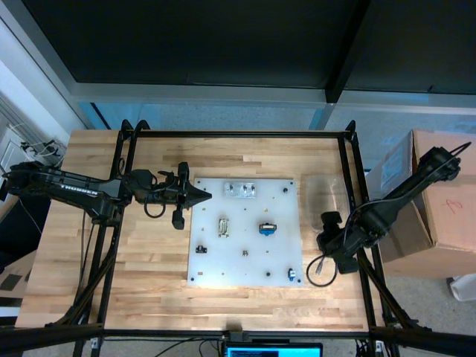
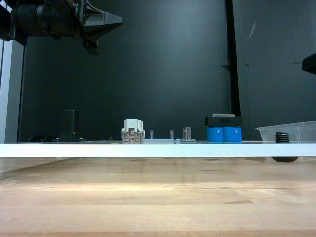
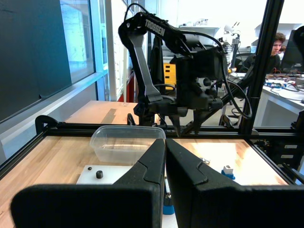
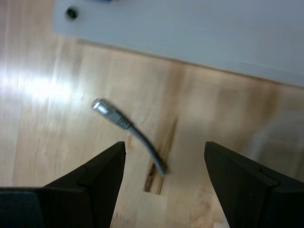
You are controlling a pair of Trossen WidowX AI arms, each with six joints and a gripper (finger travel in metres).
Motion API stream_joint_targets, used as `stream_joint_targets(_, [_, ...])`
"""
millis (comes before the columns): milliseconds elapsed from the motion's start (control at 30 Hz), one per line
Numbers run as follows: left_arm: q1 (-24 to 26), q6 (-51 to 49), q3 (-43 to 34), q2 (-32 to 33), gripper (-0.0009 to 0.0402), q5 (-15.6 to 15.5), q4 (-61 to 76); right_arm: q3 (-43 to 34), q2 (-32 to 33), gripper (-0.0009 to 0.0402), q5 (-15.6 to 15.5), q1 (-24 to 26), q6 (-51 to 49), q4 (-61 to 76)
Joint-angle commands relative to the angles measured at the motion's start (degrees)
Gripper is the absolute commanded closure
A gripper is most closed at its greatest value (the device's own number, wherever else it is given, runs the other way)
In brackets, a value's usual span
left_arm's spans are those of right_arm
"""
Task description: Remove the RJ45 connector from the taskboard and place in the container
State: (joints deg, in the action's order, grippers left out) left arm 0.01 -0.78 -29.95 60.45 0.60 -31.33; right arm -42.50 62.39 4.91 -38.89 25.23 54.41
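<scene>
The RJ45 connector (image 4: 102,107) lies free on the wooden table (image 1: 245,305), clear of the white taskboard (image 1: 223,260), its grey cable (image 4: 142,141) trailing behind it. The right gripper (image 4: 165,145) hangs directly above it with its claw spread wide, one finger to either side of the cable and neither touching it. From the high view this gripper sits at the right of the frame, just off the board's lower right corner, and the connector appears to rest on the wood beside that corner, though the arm partly covers it there. The clear plastic container (image 1: 327,195) stands on the table above the gripper in that frame, beside the board's upper right edge, well apart from the connector. At the left of the frame, the left gripper (image 1: 204,195) is raised over the board's left edge, pointing right towards the container, its claw closed tight on nothing. A blue part (image 1: 266,229) and a pale grey housing (image 1: 222,227) stand near the board's middle.
</scene>
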Motion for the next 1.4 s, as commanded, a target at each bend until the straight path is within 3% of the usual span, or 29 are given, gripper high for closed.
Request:
stream_joint_targets(33, [0.0,0.0,0.0,0.0,0.0393,0.0,0.0,-0.1,3.8,0.0162,-1.9,-1.4,-2.7,-2.4])
stream_joint_targets(333, [0.0,0.0,0.0,0.0,0.0393,0.0,0.0,-0.1,12.8,0.0162,-3.1,-4.0,-8.0,-7.7])
stream_joint_targets(733, [0.0,0.0,0.0,0.0,0.0393,0.0,0.0,-0.9,20.3,0.0162,-3.3,-5.0,-16.5,-12.3])
stream_joint_targets(1033, [0.0,0.0,0.0,0.0,0.0393,0.0,0.0,-0.9,23.0,0.0164,-3.5,-5.4,-20.2,-13.3])
stream_joint_targets(1400, [0.0,0.0,0.0,0.0,0.0393,0.0,0.0,-0.5,24.4,0.0204,-3.5,-5.5,-21.3,-14.7])
